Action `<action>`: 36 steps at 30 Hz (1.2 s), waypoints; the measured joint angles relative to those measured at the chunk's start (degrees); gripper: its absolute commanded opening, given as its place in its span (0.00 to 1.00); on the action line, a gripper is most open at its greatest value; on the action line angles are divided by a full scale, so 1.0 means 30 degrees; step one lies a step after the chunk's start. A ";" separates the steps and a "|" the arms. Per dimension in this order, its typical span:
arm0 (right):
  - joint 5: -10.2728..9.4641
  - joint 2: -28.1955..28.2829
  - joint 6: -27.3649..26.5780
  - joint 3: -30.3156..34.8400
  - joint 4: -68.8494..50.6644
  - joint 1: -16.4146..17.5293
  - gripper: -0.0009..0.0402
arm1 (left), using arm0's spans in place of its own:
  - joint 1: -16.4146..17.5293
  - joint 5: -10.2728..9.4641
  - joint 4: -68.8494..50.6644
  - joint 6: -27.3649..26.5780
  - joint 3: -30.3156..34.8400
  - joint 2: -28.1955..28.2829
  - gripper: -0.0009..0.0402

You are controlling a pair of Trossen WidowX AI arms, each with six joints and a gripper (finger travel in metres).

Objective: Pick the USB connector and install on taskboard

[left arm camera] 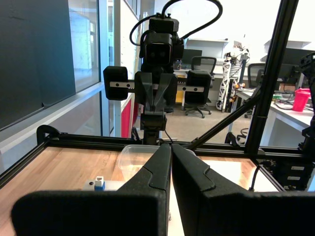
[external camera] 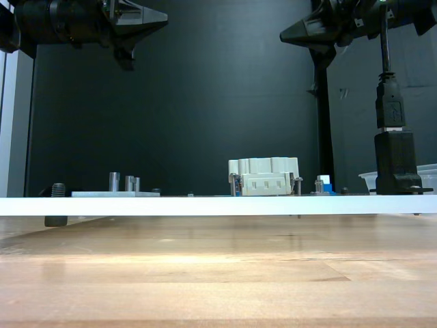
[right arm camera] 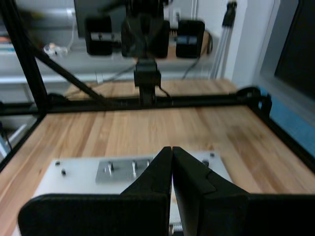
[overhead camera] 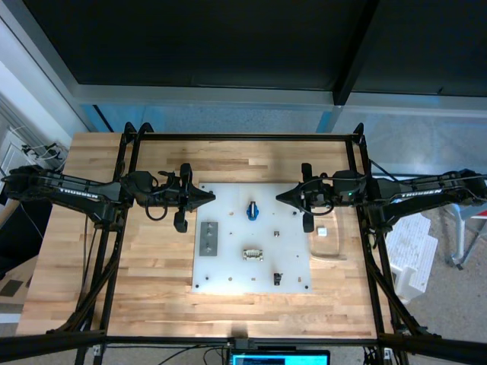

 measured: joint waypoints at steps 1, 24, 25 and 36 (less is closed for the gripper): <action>-0.0007 0.0000 -0.0007 -0.0211 0.0634 0.0000 0.02 | 0.0000 0.0000 0.0000 0.0000 0.0000 0.0000 0.02; -0.1341 -0.0007 0.0175 -0.2069 0.5821 -0.0743 0.02 | 0.0000 0.0000 0.0000 0.0000 0.0000 0.0000 0.02; -0.1341 -0.0007 0.0175 -0.2069 0.5719 -0.0794 0.02 | 0.0000 0.0000 0.0000 0.0007 0.0000 0.0000 0.02; -0.1530 -0.0007 0.0073 -0.1231 0.4765 -0.0954 0.02 | 0.0000 0.0000 0.0000 0.0007 0.0000 0.0000 0.02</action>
